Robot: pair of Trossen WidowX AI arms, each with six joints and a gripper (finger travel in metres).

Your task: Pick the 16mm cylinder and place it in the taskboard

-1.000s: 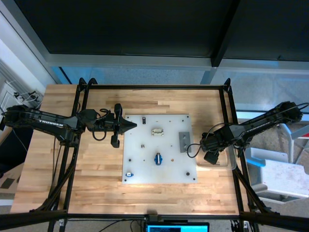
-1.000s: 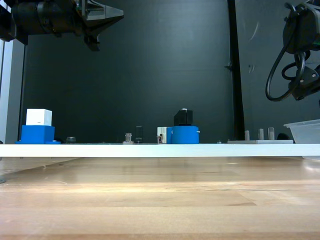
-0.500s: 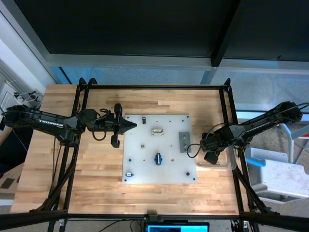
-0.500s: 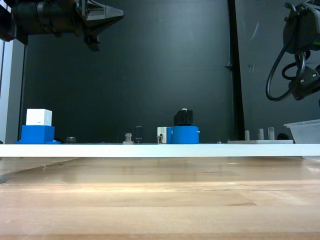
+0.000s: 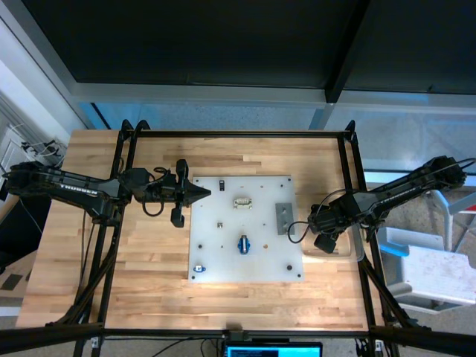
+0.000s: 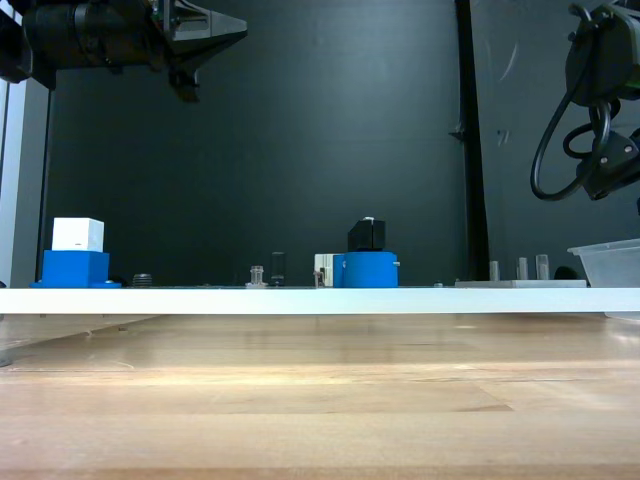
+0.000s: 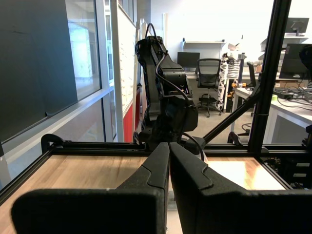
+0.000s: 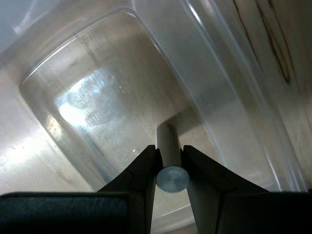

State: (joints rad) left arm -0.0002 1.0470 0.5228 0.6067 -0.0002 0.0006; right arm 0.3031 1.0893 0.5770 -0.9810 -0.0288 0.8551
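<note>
Wooden tabletop planks run beneath the whole rig, with a dark wall panel behind.

1. Right claw: the fingers are clamped on the 16mm cylinder, one on each curved flank. The flat round end face points back toward the wrist camera.
2. The peg hangs inside the clear tray, above its floor. Whether it is fully clear of the floor cannot be told.
3. In the high view the right claw and the clear tray lie just off the 3 o'clock edge of the taskboard.
4. Left claw: the fingers are pressed together on nothing. In the high view the left claw hangs near the board's 10 o'clock corner, well above it.

Handling notes (judgement):
- The peg looks like solid polished metal. Expect it to be rigid, not fragile, and light for the arm but dense for its size.
- The smooth round flanks are likely slippery and may roll or pivot between flat pads.
- Hold it on the curved sides, square to its axis, with firm pressure.
- Leave the far end exposed so it can enter a taskboard hole.
</note>
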